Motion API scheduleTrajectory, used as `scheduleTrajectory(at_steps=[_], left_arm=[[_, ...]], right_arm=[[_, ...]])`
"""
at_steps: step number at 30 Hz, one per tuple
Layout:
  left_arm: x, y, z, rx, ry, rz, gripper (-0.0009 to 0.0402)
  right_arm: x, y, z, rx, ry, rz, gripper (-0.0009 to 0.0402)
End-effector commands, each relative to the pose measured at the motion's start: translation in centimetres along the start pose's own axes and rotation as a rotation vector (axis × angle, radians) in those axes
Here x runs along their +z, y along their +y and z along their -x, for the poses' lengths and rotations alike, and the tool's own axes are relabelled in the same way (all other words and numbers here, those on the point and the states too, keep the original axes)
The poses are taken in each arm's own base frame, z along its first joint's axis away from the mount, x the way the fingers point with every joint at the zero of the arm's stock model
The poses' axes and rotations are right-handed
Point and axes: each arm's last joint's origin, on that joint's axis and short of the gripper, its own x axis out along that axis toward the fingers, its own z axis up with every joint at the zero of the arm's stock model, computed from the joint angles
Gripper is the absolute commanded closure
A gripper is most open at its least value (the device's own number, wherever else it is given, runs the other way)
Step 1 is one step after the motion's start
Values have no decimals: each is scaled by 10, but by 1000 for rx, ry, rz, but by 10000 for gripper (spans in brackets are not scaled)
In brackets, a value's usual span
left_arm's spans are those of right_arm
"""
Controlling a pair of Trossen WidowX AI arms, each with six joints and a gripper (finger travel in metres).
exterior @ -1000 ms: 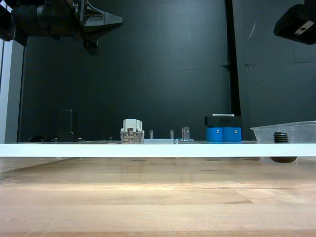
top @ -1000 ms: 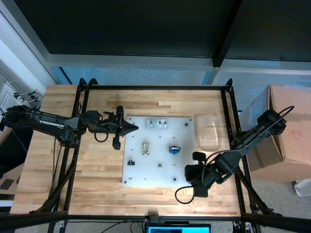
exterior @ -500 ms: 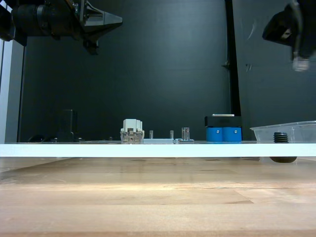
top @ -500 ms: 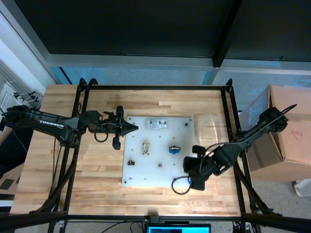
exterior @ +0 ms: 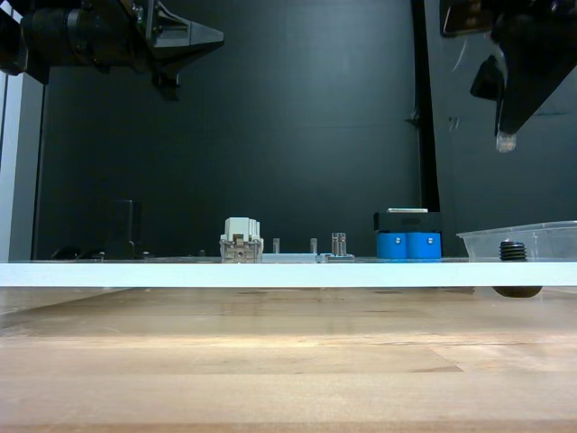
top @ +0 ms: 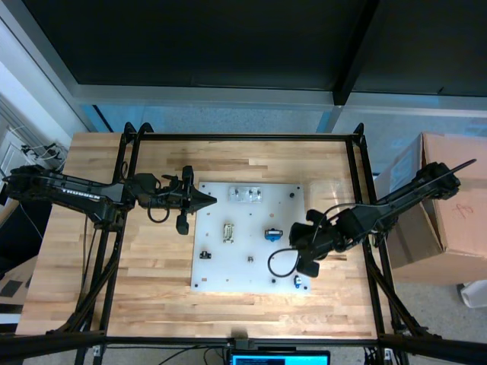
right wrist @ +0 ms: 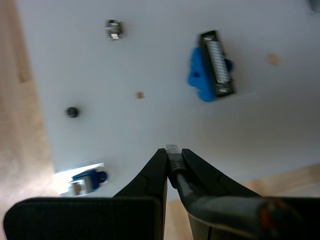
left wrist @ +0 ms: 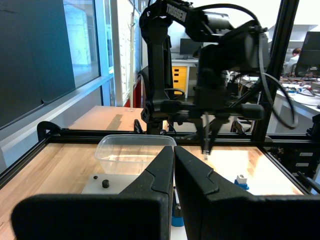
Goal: Remove the RJ45 connector from the taskboard and place in the container
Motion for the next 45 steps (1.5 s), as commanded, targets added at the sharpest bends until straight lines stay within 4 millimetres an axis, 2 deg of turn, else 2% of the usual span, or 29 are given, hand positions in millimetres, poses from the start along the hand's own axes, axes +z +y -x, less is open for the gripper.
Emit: scheduleTrajectory(at_steps=[1,6,9,14,23,28,32,37,45], left_arm=[[0,0,0,0,0,0,393],[0,0,0,0,0,0,393],[0,0,0,0,0,0,393],[0,0,0,0,0,0,393],[0,0,0,0,0,0,393],[0,0,0,0,0,0,393],[0,0,0,0,0,0,393],[0,0,0,0,0,0,393],[0,0,0,0,0,0,393]], right_arm=[[0,-13,-1,-18,-2,-40,393],[1,-31,1,-36,-17,-97,392],[0,-43,1,-51,-22,-131,374],[-5,-60,0,-87,-22,-223,314],[-23,-78,8,-95,-33,-304,176],[-37,-87,13,-104,-23,-349,124],[-47,-93,18,-116,-10,-374,107],[-51,-96,21,-121,-4,-376,107],[-52,-88,20,-67,11,-368,107]])
